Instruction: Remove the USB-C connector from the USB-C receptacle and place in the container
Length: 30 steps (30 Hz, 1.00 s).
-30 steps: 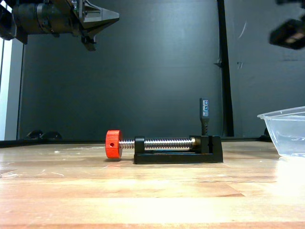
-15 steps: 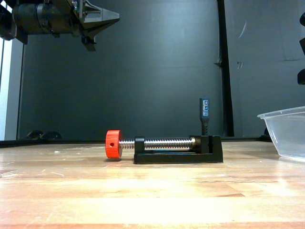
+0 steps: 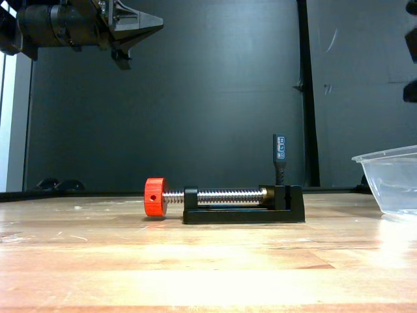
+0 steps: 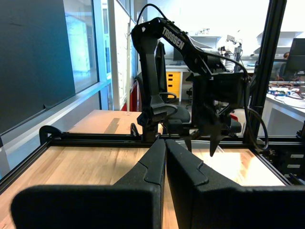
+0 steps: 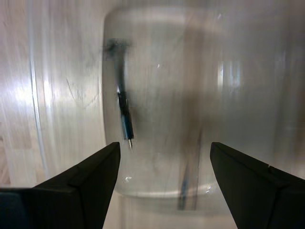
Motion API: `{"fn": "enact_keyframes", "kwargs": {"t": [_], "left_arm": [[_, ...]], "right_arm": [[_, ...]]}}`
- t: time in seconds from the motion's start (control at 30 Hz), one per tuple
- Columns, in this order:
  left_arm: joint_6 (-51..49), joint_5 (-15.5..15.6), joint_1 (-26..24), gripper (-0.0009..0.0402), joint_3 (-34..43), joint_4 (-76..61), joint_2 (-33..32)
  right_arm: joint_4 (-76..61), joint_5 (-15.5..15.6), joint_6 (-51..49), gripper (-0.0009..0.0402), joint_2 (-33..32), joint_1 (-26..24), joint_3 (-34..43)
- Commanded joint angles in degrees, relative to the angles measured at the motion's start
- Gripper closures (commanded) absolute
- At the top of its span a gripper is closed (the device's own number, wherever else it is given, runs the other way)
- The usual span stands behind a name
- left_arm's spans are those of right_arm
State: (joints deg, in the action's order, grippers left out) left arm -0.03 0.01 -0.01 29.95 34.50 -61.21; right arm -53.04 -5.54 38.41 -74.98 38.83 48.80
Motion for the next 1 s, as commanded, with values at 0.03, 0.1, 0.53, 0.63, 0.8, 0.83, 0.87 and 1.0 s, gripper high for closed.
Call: {"fn": "enact_keyframes", "kwargs": {"t": [0.03,0.1,0.53,0.63,0.8,0.83,0.87,1.0], "left_arm": [[0.0,0.0,0.0,0.0393,0.0,0.0,0.0],[0.0,0.0,0.0,0.0393,0.0,0.0,0.0],[0.0,0.0,0.0,0.0393,0.0,0.0,0.0],[0.0,0.0,0.0,0.0393,0.0,0.0,0.0],[0.0,0.0,0.0,0.0393,0.0,0.0,0.0],[0.0,0.0,0.0,0.0393,0.0,0.0,0.0],[0.0,0.0,0.0,0.0393,0.0,0.0,0.0],[0.0,0.0,0.0,0.0393,0.0,0.0,0.0]], "right_arm": [[-1.2,-2.4,-0.9,0.0133,1.4,-0.7,1.8],[-1.0,-3.1,-1.7,0.0143,2.6,-1.9,2.6],[16.9,-12.0,-19.0,0.0288,16.5,-18.0,1.8],[24.6,-10.7,-24.7,0.0356,17.9,-22.6,0.0],[41.7,-4.1,-30.9,0.0386,19.2,-30.9,-5.3],[45.1,-2.2,-31.7,0.0391,19.4,-32.5,-6.7],[48.5,-0.3,-32.2,0.0396,19.5,-34.0,-8.1],[61.2,5.4,-32.9,0.0394,19.5,-38.6,-13.6]]}}
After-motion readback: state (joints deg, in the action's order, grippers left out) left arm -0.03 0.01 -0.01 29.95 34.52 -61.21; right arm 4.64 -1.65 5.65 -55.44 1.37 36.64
